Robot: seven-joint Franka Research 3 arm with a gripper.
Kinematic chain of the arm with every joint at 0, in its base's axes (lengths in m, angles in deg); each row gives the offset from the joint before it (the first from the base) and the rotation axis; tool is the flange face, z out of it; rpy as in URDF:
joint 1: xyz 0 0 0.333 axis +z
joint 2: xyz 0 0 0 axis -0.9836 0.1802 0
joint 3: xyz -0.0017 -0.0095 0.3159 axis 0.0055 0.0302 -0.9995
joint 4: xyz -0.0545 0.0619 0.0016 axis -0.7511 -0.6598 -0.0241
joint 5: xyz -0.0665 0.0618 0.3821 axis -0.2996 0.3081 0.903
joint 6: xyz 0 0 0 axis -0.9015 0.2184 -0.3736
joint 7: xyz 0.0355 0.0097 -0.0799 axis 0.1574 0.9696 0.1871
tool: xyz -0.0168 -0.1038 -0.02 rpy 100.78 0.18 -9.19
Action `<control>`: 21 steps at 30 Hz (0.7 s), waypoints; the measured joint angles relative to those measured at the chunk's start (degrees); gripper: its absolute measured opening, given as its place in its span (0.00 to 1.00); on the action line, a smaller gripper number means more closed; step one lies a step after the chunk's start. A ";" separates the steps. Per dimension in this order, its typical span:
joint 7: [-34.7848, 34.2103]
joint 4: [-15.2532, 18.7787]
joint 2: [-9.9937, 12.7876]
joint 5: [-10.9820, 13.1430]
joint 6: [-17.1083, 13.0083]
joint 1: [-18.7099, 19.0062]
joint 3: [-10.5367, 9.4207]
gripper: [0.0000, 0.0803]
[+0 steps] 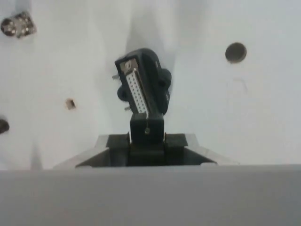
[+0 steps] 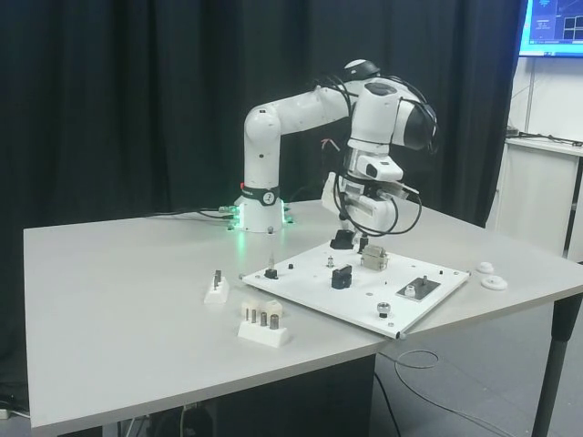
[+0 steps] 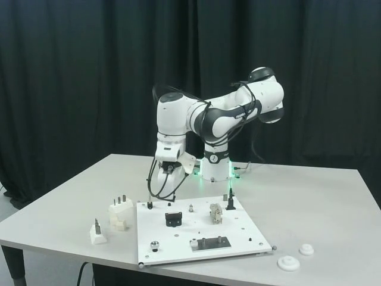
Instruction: Insert D-SUB.
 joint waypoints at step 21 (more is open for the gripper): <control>5.85 0.00 0.92 4.45 4.85 -1.27 -0.06 0.19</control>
